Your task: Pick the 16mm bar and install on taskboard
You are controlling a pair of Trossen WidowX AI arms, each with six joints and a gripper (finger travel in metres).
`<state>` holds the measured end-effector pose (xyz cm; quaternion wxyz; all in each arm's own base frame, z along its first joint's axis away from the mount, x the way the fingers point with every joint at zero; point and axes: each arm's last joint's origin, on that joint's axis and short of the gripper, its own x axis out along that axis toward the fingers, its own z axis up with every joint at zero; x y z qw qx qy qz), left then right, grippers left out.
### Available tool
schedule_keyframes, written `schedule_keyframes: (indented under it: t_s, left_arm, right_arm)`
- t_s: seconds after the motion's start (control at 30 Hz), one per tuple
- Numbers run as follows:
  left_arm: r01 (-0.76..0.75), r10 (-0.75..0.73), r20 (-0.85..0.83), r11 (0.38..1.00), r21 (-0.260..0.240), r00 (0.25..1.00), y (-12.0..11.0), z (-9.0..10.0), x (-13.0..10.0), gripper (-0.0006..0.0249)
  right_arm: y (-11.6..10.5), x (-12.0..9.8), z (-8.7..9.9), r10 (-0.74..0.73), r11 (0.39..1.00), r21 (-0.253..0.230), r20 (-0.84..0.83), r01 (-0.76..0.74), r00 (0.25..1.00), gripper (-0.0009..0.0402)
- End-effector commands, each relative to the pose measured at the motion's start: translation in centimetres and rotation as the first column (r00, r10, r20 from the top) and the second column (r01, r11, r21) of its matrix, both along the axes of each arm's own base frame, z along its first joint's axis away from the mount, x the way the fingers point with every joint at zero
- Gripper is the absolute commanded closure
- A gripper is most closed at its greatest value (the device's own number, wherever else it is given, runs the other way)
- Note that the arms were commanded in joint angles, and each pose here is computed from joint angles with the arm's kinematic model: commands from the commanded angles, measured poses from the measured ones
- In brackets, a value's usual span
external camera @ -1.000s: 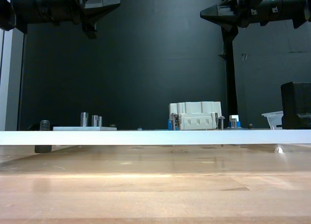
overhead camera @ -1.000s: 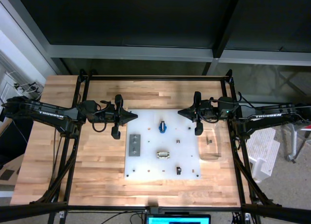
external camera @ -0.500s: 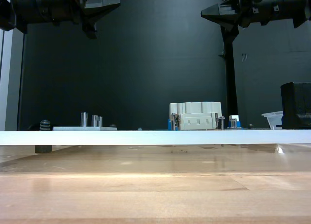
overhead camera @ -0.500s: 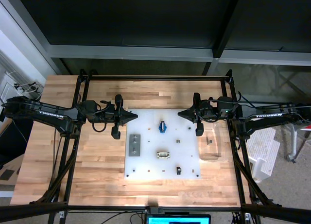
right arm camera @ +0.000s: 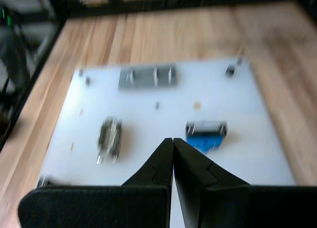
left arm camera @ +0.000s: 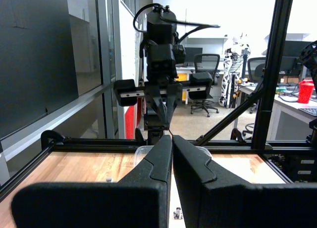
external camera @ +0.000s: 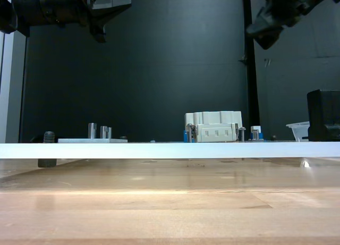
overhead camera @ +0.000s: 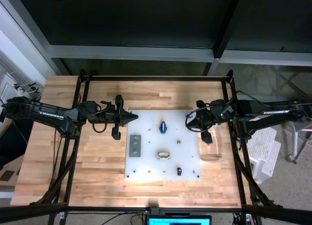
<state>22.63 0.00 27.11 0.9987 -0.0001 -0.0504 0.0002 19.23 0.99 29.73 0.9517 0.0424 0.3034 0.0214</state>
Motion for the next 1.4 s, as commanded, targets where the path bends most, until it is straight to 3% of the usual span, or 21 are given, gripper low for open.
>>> schedule_keyframes:
  t_s: [0.03, 0.57, 0.8, 0.97, 1.27, 1.4]
  left_arm:
    - [0.000, 0.000, 0.000, 1.000, 0.000, 1.000, 0.0, 0.0, 0.0, 0.0243]
    - [0.000, 0.000, 0.000, 1.000, 0.000, 1.000, 0.0, 0.0, 0.0, 0.0243]
    - [0.000, 0.000, 0.000, 1.000, 0.000, 1.000, 0.0, 0.0, 0.0, 0.0243]
    - [0.000, 0.000, 0.001, 1.000, 0.000, 1.000, 0.0, 0.0, 0.0, 0.0243]
    - [0.000, 0.000, 0.000, 1.000, 0.000, 1.000, 0.0, 0.0, 0.0, 0.0243]
    - [0.000, 0.000, 0.001, 1.000, 0.000, 1.000, 0.0, 0.0, 0.0, 0.0243]
  right_arm:
    - [0.3, -0.4, -0.1, 0.015, 1.000, -0.006, -0.123, -0.016, 0.992, 0.0393]
    - [0.8, -3.1, -1.3, 0.034, 0.998, -0.030, -0.511, -0.057, 0.859, 0.0393]
    - [1.9, -4.2, -2.0, 0.042, 0.998, -0.013, -0.613, -0.063, 0.789, 0.0381]
    - [2.6, -4.4, -3.0, 0.047, 0.997, -0.016, -0.655, -0.075, 0.755, 0.0329]
    - [3.1, -4.4, -4.5, -0.007, 0.994, -0.082, -0.693, -0.070, 0.721, 0.0206]
    - [3.2, -4.3, -5.3, -0.013, 0.994, -0.089, -0.697, -0.068, 0.717, 0.0164]
